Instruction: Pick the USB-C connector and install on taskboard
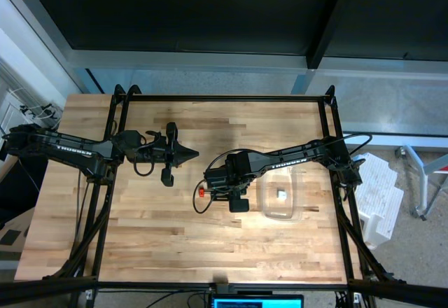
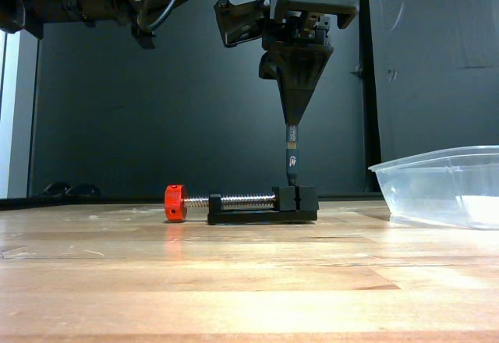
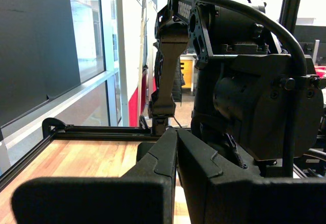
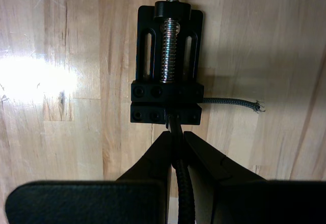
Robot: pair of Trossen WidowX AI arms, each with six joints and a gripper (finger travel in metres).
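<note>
The taskboard (image 2: 261, 203) is a small black block with a threaded screw and a red-orange knob (image 2: 175, 202), lying mid-table. In the high view the taskboard (image 1: 204, 192) shows just left of the right arm's wrist. My right gripper (image 2: 291, 125) points straight down over the block's right end, shut on the USB-C connector (image 2: 291, 156). The plug stands upright with its lower tip at the block's top. In the right wrist view the right gripper (image 4: 175, 135) pinches the USB-C connector (image 4: 173, 122) right at the edge of the taskboard (image 4: 167, 89). My left gripper (image 3: 177, 135) hovers shut and empty at the left.
A clear plastic tray (image 1: 288, 213) sits right of the taskboard, holding a small white-grey square piece (image 1: 281, 193); the tray (image 2: 437, 183) rises close beside the block. A frayed braided wire stub (image 4: 232, 102) sticks out sideways from the block. The left gripper (image 1: 190, 155) is parked high.
</note>
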